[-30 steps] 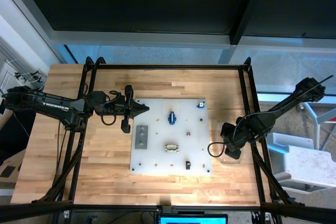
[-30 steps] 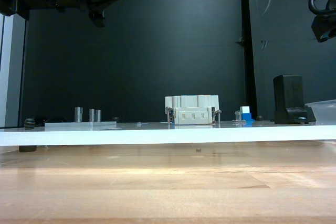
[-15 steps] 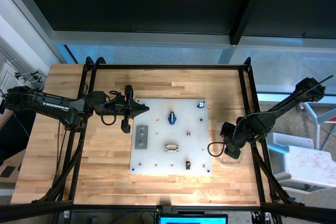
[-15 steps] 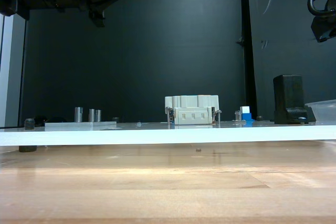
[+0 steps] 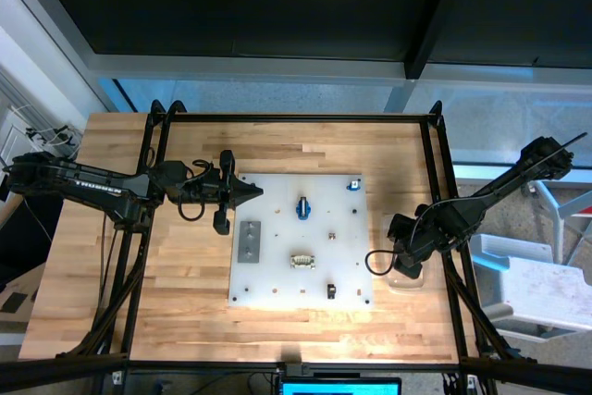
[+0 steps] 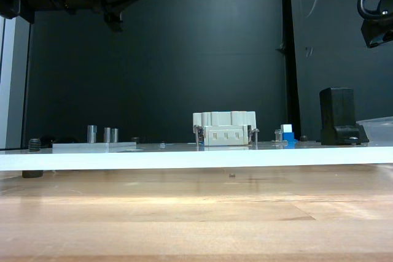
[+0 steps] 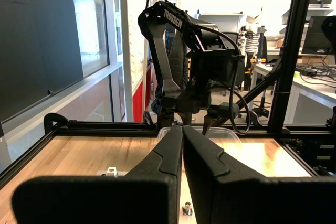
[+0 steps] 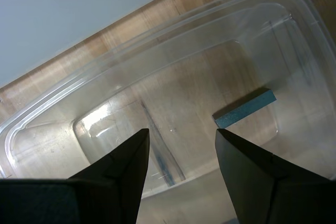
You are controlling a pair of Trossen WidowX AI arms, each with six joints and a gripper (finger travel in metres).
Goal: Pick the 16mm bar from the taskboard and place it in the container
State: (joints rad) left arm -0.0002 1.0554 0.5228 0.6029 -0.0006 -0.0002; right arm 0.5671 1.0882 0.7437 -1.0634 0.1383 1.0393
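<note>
Where the 16mm bar lies: the 16mm bar [image 8: 244, 107] rests flat on the floor of the container [image 8: 184, 87], near 1 end wall and touching neither finger. It is probably the bar, though the clear plastic gives it a blue-grey tint.
Right arm: the right gripper [image 8: 181, 130] hangs directly above the container, jaws spread wide and holding nothing.
Left arm: the left gripper [image 7: 182, 127] is well apart from the container, raised over the side of the taskboard [image 5: 277, 265] farthest from it. Its 2 fingers are pressed together on nothing.
Task stage: judged complete, since the bar is inside the container.
Handling: a short metal piece, so stiff, dense for its size and likely slick on its smooth faces. There is no risk of crushing it.
Where to hold: across the 2 long sides at mid-length, should it need lifting. It lies askew to the open jaws, so the wrist would have to turn.
Beside the container: the taskboard lies just beside it and carries a grey block [image 5: 249, 240], a blue part [image 5: 302, 207] and a silver connector [image 5: 301, 261]. A black piece [image 5: 332, 290] sits nearer the container than these.
In the way: only the container's own wall close to the bar's end.
</note>
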